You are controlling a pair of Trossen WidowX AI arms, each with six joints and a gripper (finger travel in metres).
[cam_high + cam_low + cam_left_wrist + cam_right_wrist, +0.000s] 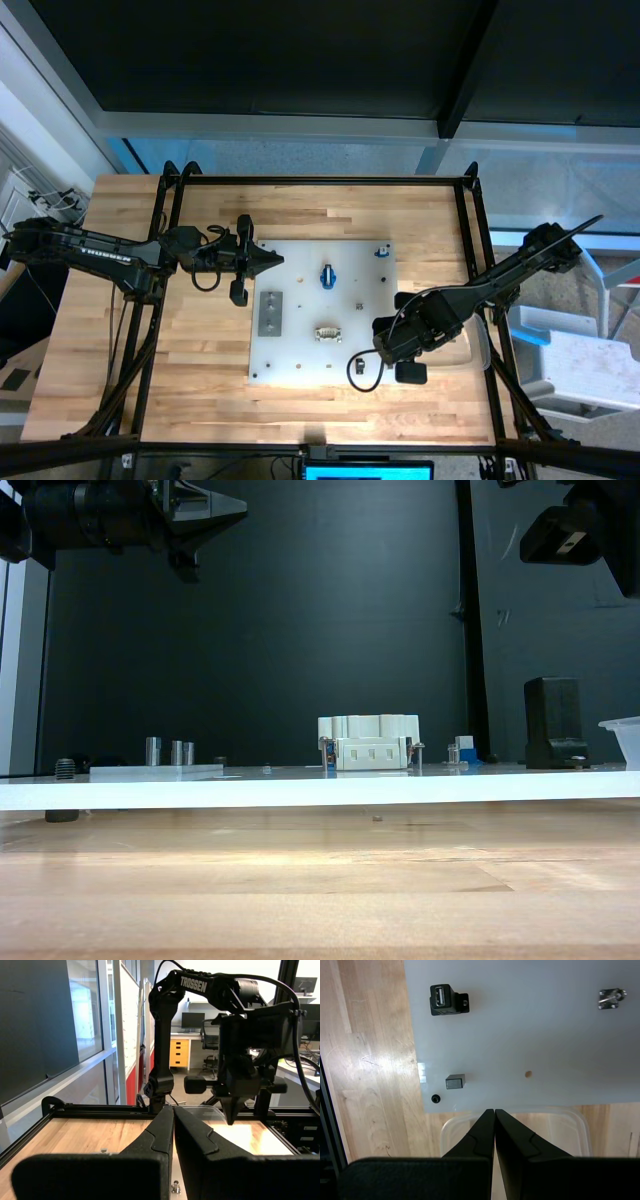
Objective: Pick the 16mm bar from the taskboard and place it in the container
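The white taskboard [300, 350] lies mid-table with a grey block [271, 311] at its left. Three short metal bars [177, 752] stand up from that block [150, 772] in the low view; I cannot tell which is the 16mm bar. My left gripper [278, 259] hovers high over the board's far-left corner, shut and empty, its fingers [165, 1130] pressed together. My right gripper [494, 1110] is shut and empty, pointing down over the near rim of the clear container [570, 1125], which sits against the board's right edge [470, 352].
On the board are a blue knob [327, 276], a silver connector [326, 333], a black USB adapter [447, 999] and a small grey square part [455, 1081]. A black frame [320, 181] borders the wooden table.
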